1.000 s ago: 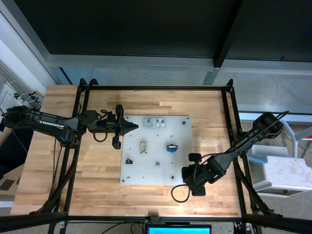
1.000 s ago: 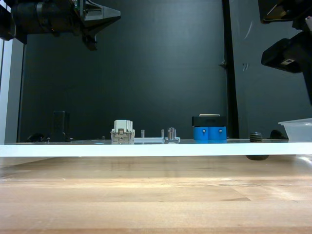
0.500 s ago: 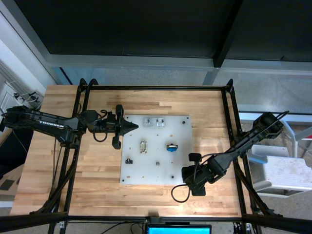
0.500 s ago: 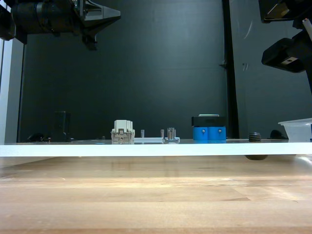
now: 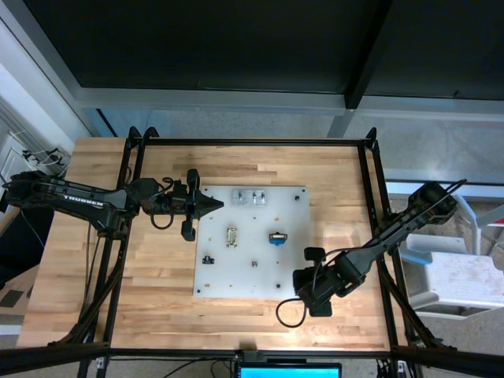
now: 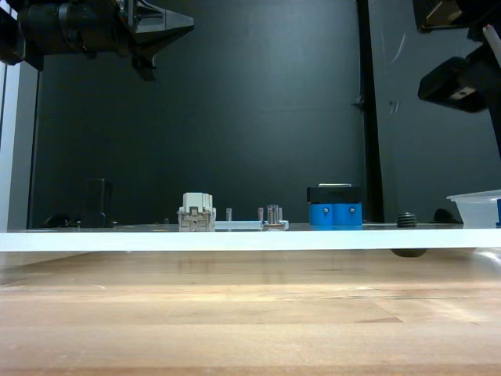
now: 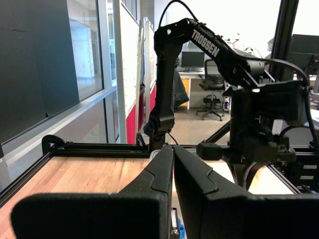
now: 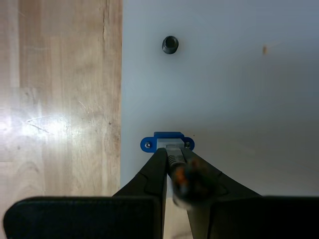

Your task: Remove the rj45 connector and place it in the container

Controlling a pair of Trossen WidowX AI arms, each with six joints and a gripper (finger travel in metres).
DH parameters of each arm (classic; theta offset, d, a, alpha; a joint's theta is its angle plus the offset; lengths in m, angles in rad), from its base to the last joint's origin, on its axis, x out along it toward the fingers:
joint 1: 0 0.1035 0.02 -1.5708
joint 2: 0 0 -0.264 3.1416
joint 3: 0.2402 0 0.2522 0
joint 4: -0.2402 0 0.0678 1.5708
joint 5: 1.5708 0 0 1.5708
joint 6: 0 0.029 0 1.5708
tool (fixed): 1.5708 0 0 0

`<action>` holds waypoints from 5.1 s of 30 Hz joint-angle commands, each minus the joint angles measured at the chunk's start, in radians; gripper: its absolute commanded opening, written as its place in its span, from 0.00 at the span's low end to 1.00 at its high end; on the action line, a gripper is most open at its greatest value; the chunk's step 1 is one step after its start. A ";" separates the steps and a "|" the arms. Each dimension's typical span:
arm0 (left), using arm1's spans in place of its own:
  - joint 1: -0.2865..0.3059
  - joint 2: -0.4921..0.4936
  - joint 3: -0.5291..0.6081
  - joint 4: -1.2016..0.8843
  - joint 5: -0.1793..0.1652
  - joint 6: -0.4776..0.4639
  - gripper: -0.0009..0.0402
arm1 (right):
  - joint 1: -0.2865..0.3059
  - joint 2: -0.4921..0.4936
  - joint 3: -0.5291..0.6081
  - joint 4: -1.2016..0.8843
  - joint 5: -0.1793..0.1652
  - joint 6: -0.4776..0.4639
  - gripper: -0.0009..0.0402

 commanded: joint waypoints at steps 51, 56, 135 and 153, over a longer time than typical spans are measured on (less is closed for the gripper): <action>0.000 0.000 0.000 0.000 0.000 0.000 0.02 | 0.020 -0.534 -0.350 -0.221 -0.061 0.059 0.02; 0.000 0.000 0.000 0.000 0.000 0.000 0.02 | 0.026 -0.573 -0.385 -0.242 -0.084 0.073 0.02; 0.000 0.000 0.000 0.000 0.000 0.000 0.02 | 0.030 -0.570 -0.402 -0.309 -0.084 0.085 0.63; 0.000 0.000 0.000 0.000 0.000 0.000 0.02 | 0.030 -0.570 -0.402 -0.309 -0.084 0.085 0.63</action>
